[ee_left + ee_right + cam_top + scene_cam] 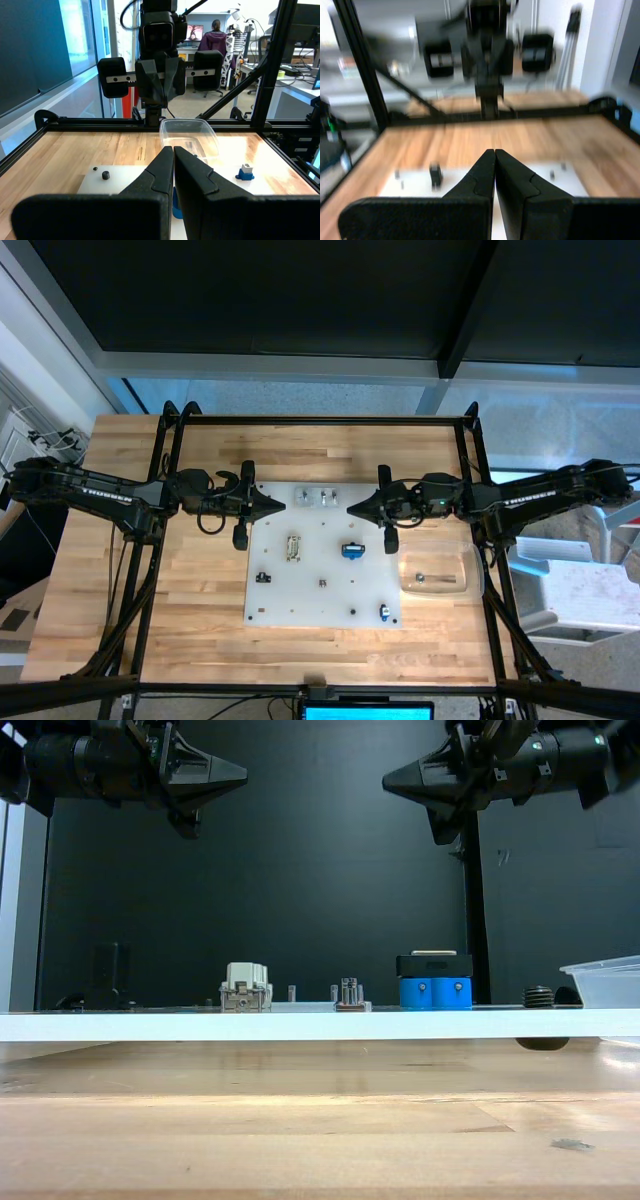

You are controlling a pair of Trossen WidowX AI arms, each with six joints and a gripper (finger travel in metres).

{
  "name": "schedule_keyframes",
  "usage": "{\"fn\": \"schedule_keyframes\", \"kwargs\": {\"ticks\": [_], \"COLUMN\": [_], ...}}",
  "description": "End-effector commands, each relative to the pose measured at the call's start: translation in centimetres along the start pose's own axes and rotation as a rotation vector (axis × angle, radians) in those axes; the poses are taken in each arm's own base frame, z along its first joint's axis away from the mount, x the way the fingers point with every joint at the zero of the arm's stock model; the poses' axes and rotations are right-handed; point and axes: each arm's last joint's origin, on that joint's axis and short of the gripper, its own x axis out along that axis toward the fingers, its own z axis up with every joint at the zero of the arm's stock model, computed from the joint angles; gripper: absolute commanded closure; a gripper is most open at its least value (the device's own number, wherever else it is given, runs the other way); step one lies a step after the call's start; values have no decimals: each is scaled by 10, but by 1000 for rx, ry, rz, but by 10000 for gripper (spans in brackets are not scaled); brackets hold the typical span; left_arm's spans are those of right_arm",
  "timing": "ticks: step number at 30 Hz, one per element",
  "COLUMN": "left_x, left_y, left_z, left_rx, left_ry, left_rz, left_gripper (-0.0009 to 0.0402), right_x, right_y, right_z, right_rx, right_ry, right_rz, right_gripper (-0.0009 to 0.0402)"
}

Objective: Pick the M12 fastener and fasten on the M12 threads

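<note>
Here, tiny silver nut (421,577) in clear tray (455,575); left gripper (284,508), right gripper (350,510) pressed together above board (300,590).

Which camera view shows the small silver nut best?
The high view: the nut lies inside the clear tray. The low view shows only the tray's wall; the left wrist view, the tray but no nut discernible; the right wrist view, neither. Left claw and right claw hover shut above the board.

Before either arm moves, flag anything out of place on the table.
Nothing stands out. The nut lies in the clear tray, the stud is bare, and the left gripper and right gripper hover shut over the far half of the board.
</note>
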Motion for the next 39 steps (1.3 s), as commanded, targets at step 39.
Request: {"fn": "schedule_keyframes", "kwargs": {"ticks": [39], "left_x": [0], "left_y": [0], "left_z": [0], "left_rx": [0], "left_ry": [0], "left_rz": [0], "left_gripper": [393], "right_x": [-26], "right_y": [65], "right_z": [19], "right_rx": [-898], "right_ry": [1152], "right_rz": [744], "right_gripper": [393]}}
